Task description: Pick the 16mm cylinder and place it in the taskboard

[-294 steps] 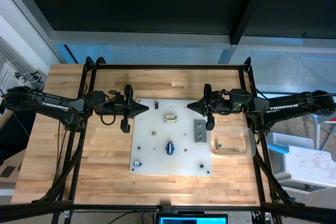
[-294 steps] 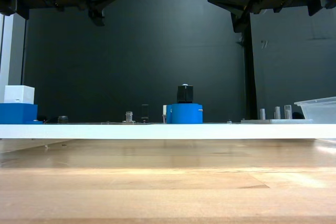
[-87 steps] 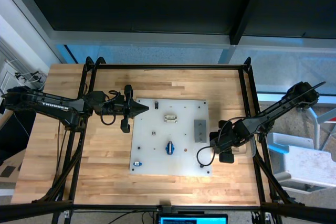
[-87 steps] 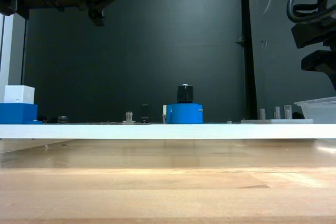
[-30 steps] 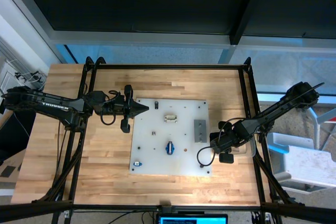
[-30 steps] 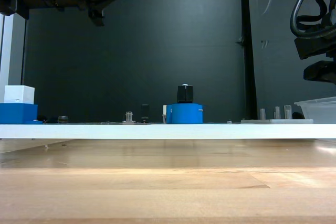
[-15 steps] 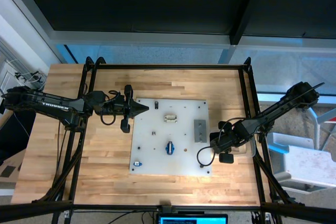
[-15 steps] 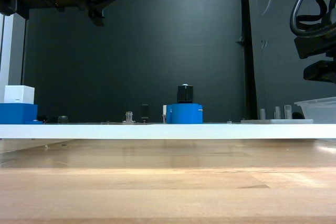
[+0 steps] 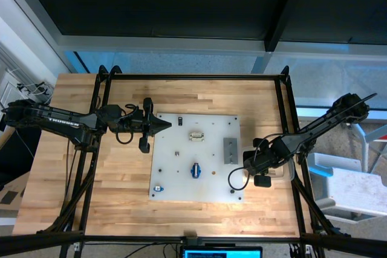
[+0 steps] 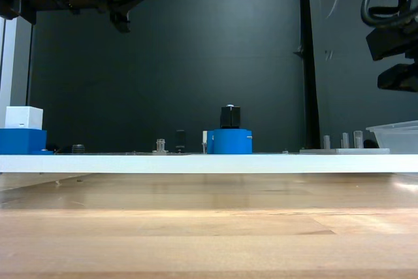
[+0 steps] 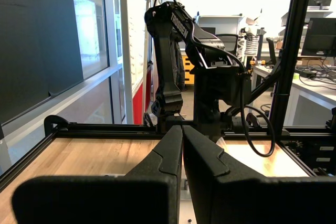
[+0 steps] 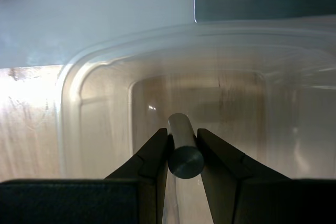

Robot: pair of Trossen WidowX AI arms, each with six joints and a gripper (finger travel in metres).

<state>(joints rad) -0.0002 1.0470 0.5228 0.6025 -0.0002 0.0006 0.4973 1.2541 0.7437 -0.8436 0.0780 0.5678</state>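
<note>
Wooden table (image 9: 121,197) carries the white taskboard (image 9: 181,173) at centre, with a grey metal block (image 9: 230,150) near its right edge; a clear plastic tray (image 12: 94,56) sits just beside the board on the right; left gripper (image 9: 163,123) hangs high over the board's left edge, fingers pressed together on nothing; right gripper (image 12: 182,136) points down into the tray, fingers clamped on the 16mm cylinder (image 12: 184,153); cylinder is inside the tray's walls, off the board; can't tell if it touches the tray floor.
</note>
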